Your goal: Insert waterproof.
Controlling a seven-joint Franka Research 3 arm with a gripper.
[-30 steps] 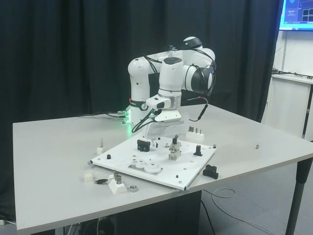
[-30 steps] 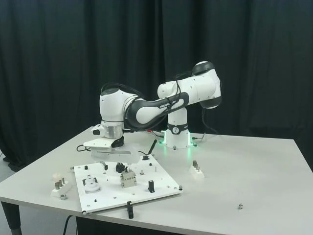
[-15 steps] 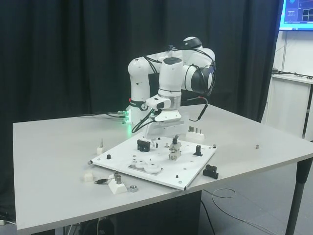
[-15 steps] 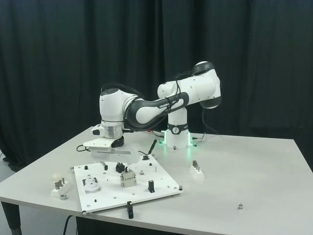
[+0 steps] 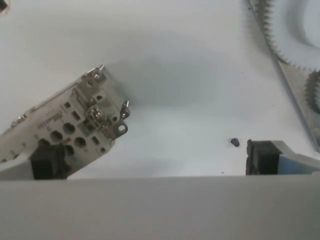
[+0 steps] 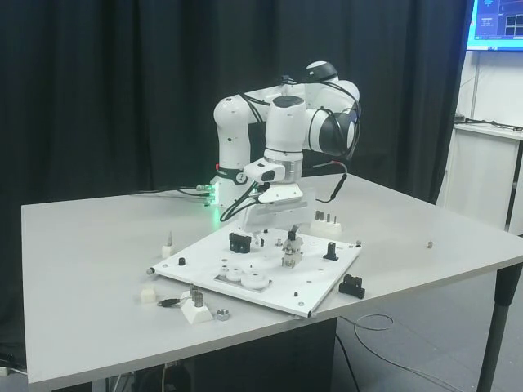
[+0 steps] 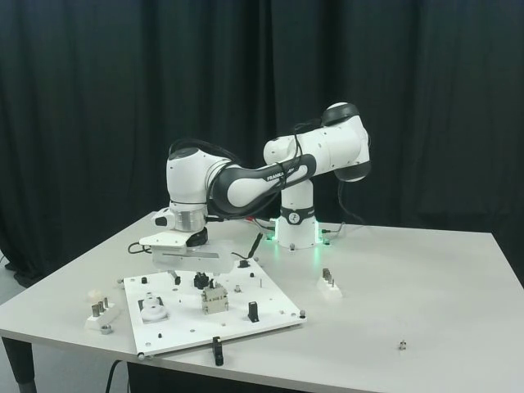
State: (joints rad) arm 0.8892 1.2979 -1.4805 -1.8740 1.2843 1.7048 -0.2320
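Gripper (image 5: 150,160) wide open — empty — above white board (image 5: 190,75)

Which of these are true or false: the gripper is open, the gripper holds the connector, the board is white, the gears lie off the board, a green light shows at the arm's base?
1. The gripper is open. True.
2. The gripper holds the connector. False: nothing sits between the fingers; the connector rests on the board.
3. The board is white. True.
4. The gears lie off the board. False: they sit on it.
5. A green light shows at the arm's base. True.
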